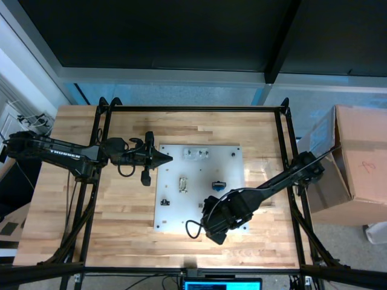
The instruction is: Unfasten the M12 nut and place it in the container
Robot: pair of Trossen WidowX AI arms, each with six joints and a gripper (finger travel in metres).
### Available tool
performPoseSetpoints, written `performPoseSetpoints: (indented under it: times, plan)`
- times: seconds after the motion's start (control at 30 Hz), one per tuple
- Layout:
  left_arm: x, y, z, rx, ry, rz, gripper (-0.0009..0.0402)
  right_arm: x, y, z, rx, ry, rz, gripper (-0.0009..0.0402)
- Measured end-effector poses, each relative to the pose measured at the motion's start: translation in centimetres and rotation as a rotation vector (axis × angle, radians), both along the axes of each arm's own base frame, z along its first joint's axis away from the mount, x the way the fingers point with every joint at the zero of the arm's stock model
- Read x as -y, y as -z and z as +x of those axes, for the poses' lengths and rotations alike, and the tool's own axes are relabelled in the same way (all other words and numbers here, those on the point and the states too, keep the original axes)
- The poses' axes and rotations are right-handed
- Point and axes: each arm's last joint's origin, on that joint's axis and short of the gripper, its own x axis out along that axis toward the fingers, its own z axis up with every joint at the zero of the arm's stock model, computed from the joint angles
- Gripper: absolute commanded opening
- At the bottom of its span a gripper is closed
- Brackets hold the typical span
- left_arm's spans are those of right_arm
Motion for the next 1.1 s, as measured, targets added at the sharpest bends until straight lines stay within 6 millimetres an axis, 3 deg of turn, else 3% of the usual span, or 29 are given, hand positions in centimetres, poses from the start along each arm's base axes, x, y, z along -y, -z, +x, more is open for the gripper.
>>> performPoseSetpoints:
  times: [0.23,0.43,1.1]
  plan:
    - [0.0,0.0,0.0,0.000,0.000,0.000,0.0000,-0.5,1.8,0.8,-0.019,-0.001,-0.015,0.0222]
    - [0.0,0.0,0.0,0.000,0.000,0.000,0.0000,-0.7,2.8,1.2,-0.037,-0.002,-0.028,0.0244]
    - [0.0,0.0,0.0,0.000,0.000,0.000,0.0000,-0.3,5.2,1.5,-0.038,0.017,-0.048,0.0249]
